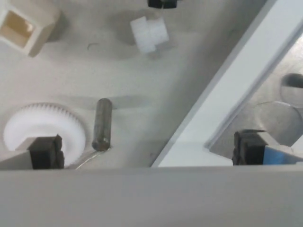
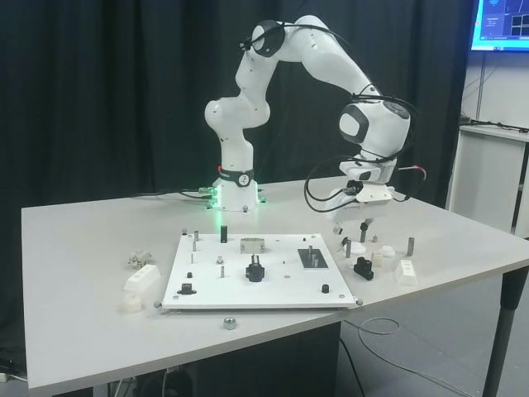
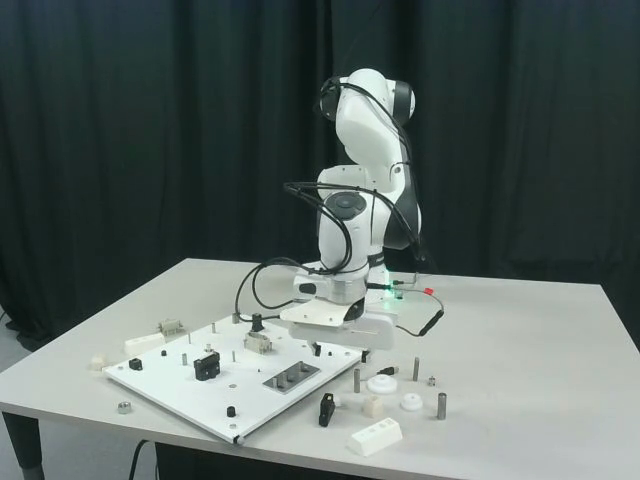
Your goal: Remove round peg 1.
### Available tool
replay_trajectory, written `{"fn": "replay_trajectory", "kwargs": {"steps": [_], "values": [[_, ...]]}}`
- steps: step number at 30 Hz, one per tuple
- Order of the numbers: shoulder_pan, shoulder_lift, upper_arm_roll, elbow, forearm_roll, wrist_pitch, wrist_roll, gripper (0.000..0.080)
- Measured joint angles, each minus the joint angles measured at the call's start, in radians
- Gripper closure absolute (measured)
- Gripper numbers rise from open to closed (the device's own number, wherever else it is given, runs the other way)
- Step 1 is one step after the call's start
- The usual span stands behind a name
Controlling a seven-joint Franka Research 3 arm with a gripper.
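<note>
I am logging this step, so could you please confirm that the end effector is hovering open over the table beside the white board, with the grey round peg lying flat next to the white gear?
One detail is off: the grey round peg stands upright on the table, as both room views show. The rest holds: the end effector hovers open beside the white board, with the peg next to the white gear.

Robotics lab, test-bench setup. Black curtains [image 3: 150, 130] hang floor to ceiling behind everything. White arm [image 2: 248, 107] bolted on grey table [image 2: 74, 273], green light at its base. White assembly board [image 2: 256, 273] at frame centre with pegs and small fixtures, loose parts beside it. Monitor [image 2: 502, 25] in upper right corner, white cabinet [image 2: 483, 169] below.
</note>
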Motion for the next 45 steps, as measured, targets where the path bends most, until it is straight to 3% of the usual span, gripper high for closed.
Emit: {"fn": "replay_trajectory", "kwargs": {"steps": [13,20,37,45], "values": [[-0.012,-0.009,-0.004,0.000,-0.003,0.000,0.000,0.0003],[-0.030,-0.016,-0.010,0.000,-0.036,-0.015,-0.011,0.0003],[-0.159,-0.045,-0.014,-0.005,-0.096,-0.040,-0.099,0.0003],[-0.218,-0.054,-0.044,-0.011,-0.101,-0.040,-0.157,0.0003]]}}
